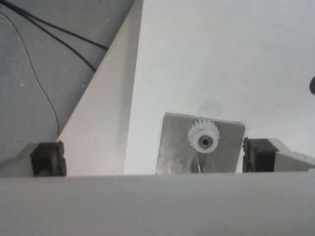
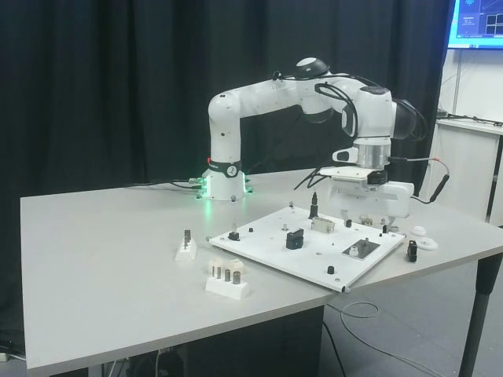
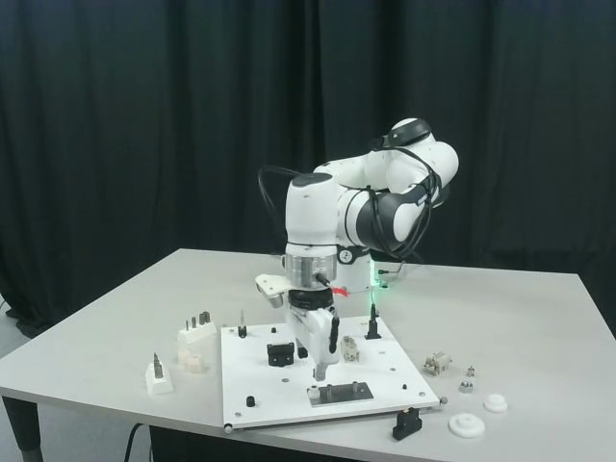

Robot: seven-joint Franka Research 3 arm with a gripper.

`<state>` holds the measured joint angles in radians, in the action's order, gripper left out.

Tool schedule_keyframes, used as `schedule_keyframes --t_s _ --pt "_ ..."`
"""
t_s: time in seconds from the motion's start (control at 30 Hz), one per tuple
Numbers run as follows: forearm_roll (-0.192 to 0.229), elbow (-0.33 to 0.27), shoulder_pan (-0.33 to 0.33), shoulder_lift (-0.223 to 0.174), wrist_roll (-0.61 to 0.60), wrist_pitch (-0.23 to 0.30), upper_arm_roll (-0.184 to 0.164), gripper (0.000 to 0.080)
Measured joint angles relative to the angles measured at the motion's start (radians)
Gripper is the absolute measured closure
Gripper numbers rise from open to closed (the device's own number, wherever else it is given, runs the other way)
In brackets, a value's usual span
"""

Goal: Pick square peg 4.

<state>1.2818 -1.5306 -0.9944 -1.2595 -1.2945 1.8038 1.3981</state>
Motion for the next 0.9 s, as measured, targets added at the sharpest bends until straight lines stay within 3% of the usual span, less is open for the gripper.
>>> schedule_keyframes --t_s 0.9 --pt "-0.006 -0.013 0.0 0.0 0.027 -0.004 0.009 0.0003"
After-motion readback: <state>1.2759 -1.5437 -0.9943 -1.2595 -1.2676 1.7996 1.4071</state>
